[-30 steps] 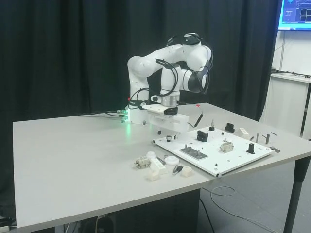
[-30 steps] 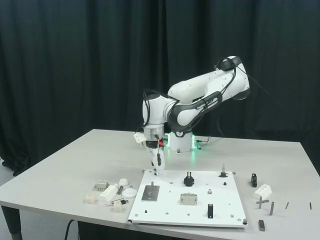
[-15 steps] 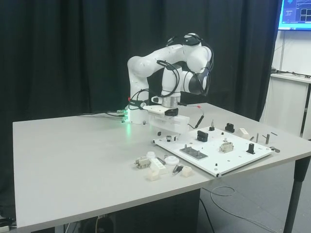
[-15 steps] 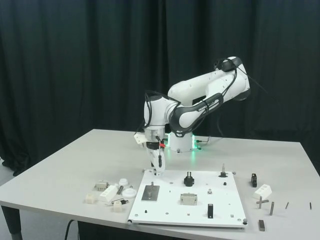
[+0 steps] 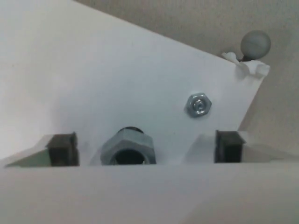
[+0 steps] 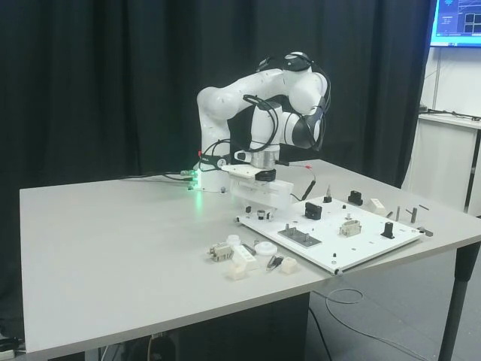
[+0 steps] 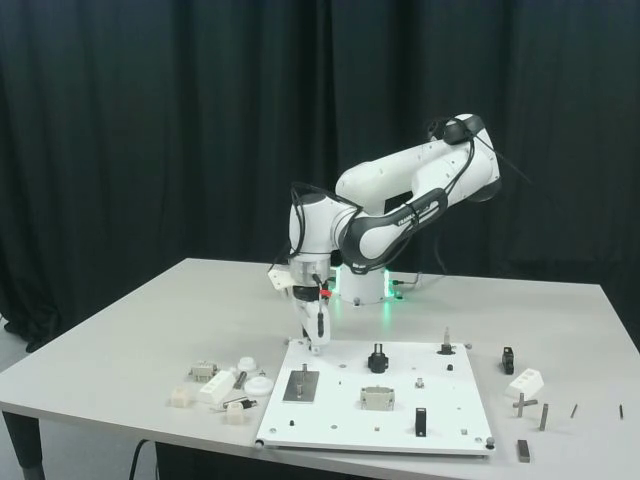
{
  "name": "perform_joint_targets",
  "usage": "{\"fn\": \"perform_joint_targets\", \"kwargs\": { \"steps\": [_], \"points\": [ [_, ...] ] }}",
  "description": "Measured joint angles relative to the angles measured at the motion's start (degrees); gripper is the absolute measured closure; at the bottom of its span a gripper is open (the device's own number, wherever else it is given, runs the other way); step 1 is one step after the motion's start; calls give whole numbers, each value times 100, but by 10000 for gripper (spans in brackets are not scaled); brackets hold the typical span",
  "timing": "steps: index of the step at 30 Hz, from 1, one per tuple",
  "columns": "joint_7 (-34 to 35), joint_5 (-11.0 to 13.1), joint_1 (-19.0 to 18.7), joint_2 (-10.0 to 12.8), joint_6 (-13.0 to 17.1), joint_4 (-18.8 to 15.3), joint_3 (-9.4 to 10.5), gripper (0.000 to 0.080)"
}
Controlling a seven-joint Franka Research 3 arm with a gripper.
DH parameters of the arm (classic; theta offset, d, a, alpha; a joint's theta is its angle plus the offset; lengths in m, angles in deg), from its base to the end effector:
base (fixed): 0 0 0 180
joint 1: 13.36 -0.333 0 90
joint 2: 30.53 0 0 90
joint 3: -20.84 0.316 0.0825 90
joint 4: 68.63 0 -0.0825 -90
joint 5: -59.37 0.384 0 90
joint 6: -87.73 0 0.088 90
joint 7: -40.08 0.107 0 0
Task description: Remove bolt 4.
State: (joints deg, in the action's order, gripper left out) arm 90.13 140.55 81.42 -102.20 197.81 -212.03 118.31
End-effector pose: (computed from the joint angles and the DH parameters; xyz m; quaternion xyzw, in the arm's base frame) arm 0.4257 -0.0390 0.1990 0.6087 -0.7928 0.0077 0.0288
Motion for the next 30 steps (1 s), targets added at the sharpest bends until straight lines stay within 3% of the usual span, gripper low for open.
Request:
{"fn": "perform_joint_targets", "kwargs": {
  "steps": [4,5,11,12,16,17,25,30],
  "points": [
    [0,34,2,0,8,-4,4,124],
    [1,44,2,0,8,-6,4,286],
    [5,182,9,0,10,-8,6,286],
    [5,217,10,-1,17,-5,8,464],
    [18,240,16,-2,30,-10,10,464],
    [23,245,17,-2,30,-11,10,571],
    [-130,244,19,-2,32,-7,10,571],
    [-1217,236,18,-2,30,1,10,571]
  ]
}}
